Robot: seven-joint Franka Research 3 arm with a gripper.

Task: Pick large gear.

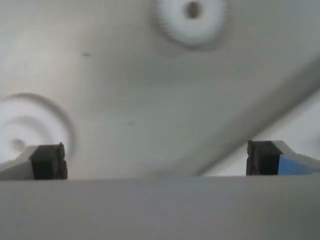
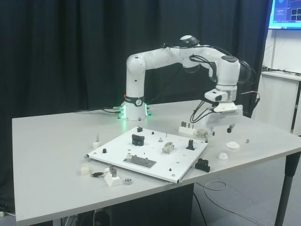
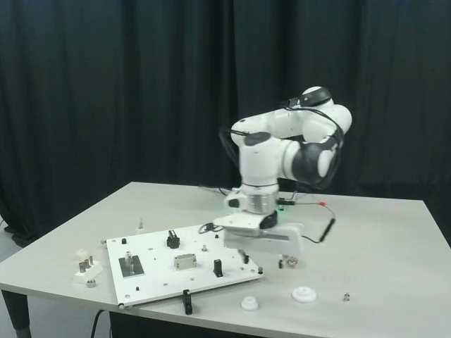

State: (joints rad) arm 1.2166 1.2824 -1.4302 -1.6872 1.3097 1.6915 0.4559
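Grey bench (image 2: 56,141) carrying a white assembly board (image 2: 150,155) studded with small black and metal fixtures, seen whole only from the two room views. White arm (image 2: 155,61) bent over the board's edge near the loose parts, with green light at its base in the first room view. Pincer (image 1: 155,160) open and empty above the bench, fingertips (image 1: 49,161) well apart, plain only in the wrist view. Large gear (image 3: 304,293) flat on the bench beside the board, near the smaller gear (image 3: 249,303); gear teeth visible solely from the wrist.
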